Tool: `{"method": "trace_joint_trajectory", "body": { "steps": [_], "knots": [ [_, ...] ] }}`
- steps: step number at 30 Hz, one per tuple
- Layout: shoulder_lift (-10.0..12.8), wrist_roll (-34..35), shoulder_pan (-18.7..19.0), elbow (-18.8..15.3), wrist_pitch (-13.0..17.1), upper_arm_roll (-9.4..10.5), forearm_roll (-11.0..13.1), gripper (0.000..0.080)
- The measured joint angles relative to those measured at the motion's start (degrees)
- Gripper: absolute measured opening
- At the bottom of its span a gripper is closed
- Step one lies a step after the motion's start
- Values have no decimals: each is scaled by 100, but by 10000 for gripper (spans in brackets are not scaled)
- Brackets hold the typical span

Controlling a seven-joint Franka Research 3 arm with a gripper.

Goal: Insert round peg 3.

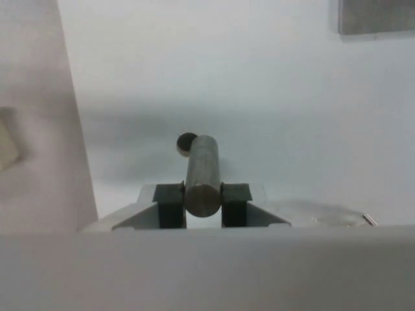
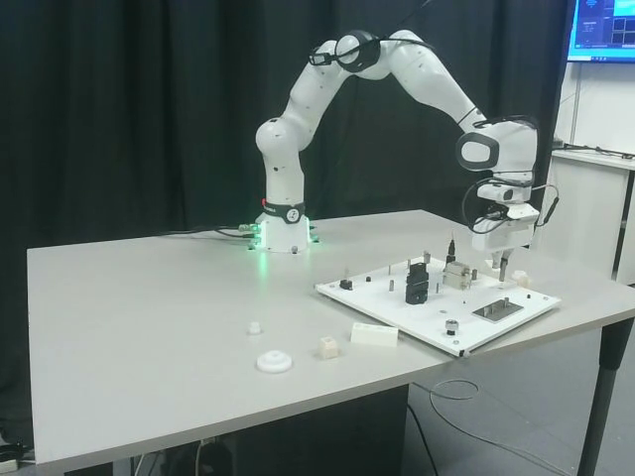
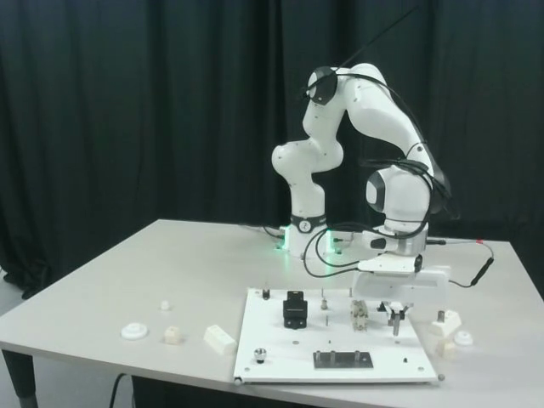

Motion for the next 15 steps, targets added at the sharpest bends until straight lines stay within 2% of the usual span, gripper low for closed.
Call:
{"method": "trace_joint_trajectory", "body": {
  "steps": [10,15],
  "knots": [
    [103,-22,-33,64,0,1,85,113],
    [127,-101,-40,65,0,2,209,113]
  ]
}}
